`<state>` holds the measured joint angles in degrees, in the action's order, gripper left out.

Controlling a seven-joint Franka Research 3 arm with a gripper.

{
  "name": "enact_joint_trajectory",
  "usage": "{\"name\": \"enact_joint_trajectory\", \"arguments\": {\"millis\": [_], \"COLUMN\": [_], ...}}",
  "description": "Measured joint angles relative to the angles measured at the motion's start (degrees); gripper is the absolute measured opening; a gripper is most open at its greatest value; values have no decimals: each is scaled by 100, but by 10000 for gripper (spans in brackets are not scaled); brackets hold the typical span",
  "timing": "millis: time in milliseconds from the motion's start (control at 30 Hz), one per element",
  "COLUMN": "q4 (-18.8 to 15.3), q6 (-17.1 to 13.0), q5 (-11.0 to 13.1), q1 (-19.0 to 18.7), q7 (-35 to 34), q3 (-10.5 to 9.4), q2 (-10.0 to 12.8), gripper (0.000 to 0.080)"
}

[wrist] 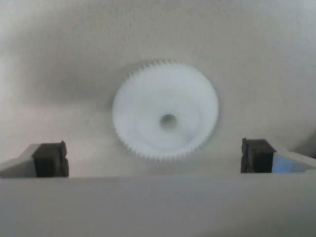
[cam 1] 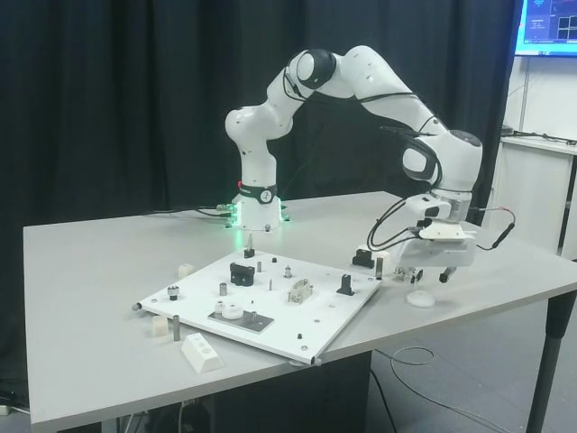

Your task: Remove medium gear.

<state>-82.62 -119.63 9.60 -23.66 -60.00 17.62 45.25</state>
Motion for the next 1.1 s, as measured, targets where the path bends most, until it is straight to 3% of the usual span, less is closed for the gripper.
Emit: {"name": "enact_joint_trajectory", "arguments": {"millis": [33, 400, 1100], "q4": [3, 7, 15], "q6": [33, 257, 268], "q5": [-28, -148, -174], "q1": [-4, -35, -44], "q7": [-19, -77, -86], "q3": [-2, -5, -5], "q2": [-29, -269, -292], "gripper": [783, 796, 800]}}
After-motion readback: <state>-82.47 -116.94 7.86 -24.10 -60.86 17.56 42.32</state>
